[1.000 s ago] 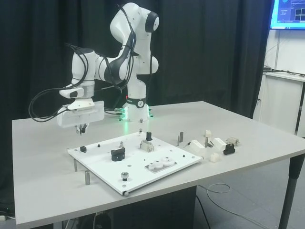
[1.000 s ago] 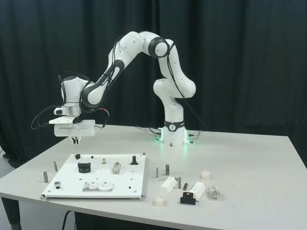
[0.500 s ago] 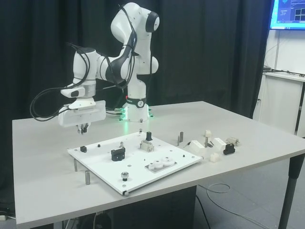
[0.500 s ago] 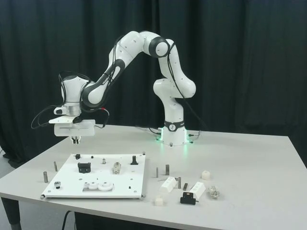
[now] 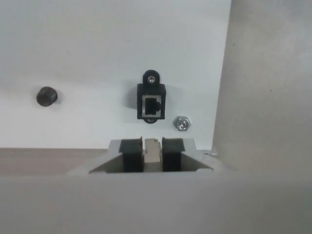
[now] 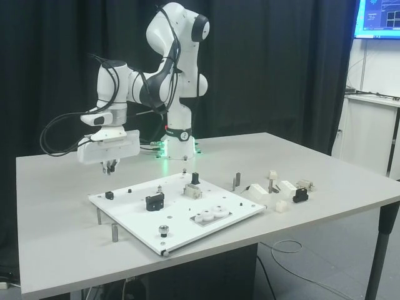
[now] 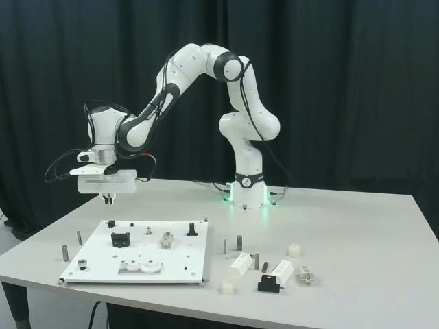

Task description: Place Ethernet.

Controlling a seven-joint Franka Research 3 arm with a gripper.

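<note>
In the wrist view my gripper [image 5: 152, 155] is shut on a small pale Ethernet plug [image 5: 152, 158], held between two black fingers [image 5: 130, 155]. Straight below it lies a black Ethernet socket [image 5: 152, 103], screwed near a corner of the white board [image 5: 97, 58]. From the first room view the gripper [image 6: 107, 167] hangs a short way above that socket [image 6: 109, 195] at the board's far left corner. The second room view shows the gripper [image 7: 108, 200] above the same socket [image 7: 110, 223], with a clear gap between them.
On the white board [image 6: 131, 209] stand a black block [image 6: 154, 200], white gears [image 6: 209, 216] and small fittings. Loose white and black parts [image 6: 281, 187] lie to its right. A grey peg [image 6: 115, 231] stands at its front left. The arm's base [image 6: 177, 140] glows green behind.
The gripper has risen slightly with the plug still in it and stays over the socket corner. Nothing on the board or table has moved.
</note>
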